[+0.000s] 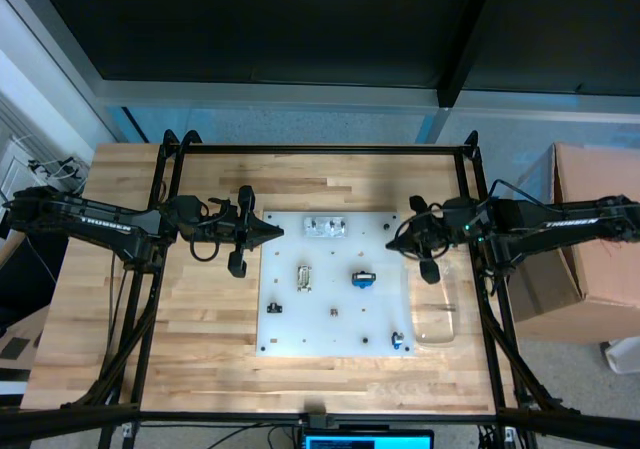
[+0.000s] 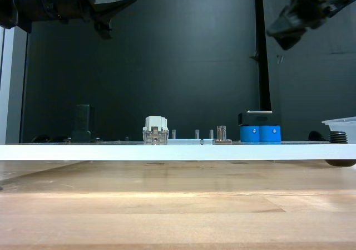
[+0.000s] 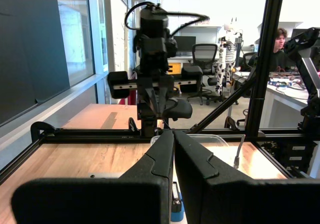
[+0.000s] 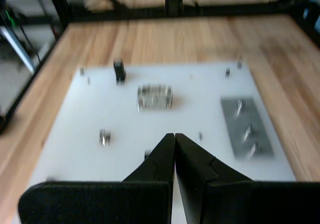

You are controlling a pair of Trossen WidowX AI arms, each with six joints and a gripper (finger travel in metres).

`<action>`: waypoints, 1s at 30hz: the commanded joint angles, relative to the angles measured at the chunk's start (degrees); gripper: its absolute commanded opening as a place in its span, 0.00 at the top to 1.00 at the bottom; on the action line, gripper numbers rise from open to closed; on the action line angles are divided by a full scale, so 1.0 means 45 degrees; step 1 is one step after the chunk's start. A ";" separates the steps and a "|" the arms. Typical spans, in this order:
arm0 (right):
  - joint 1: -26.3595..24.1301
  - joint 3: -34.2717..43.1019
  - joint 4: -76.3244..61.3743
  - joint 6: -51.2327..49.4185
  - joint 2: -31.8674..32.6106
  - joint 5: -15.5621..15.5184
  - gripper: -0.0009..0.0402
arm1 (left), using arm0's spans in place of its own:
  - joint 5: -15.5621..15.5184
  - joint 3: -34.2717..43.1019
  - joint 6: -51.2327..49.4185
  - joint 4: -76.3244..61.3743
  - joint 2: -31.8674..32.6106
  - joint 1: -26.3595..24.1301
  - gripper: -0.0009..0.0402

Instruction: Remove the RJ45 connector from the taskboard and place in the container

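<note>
Overhead, grippers left (image 1: pixel 272 232), right (image 1: pixel 398 241); black RJ45 connector (image 1: pixel 362 277) seated.

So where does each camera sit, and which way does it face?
High view: above the near edge, looking down on the white square task board; shows black left arm, right arm, shut left claw at its left edge, shut right claw at its right.
Low view: board height, near edge, looking level; claws overhead.
Left wrist view: on the left arm, claw facing the right arm.
Right wrist view: on the right arm, claw over the board.
High and right wrist views share the board's top.
</note>
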 commanded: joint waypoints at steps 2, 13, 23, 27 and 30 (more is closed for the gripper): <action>0.1195 0.0617 -0.1787 0.0976 0.0029 0.0758 0.98 | 0.0000 0.0005 0.0000 0.0005 0.0000 0.0005 0.98; 0.3400 0.2259 -0.5387 0.3045 0.0214 0.2050 0.98 | 0.0000 0.0005 0.0000 0.0005 0.0000 0.0000 0.98; 0.5620 0.4585 -0.8359 0.4794 0.2259 0.2273 0.98 | 0.0000 0.0005 0.0000 0.0005 0.0000 0.0000 0.98; 0.6222 0.5518 -0.9316 0.5600 0.3410 0.2249 0.98 | 0.0000 0.0005 0.0000 0.0005 0.0000 0.0005 0.98; 0.6577 0.6207 -0.9763 0.5935 0.4235 0.2215 0.98 | 0.0000 0.0005 0.0000 0.0005 0.0000 0.0005 0.98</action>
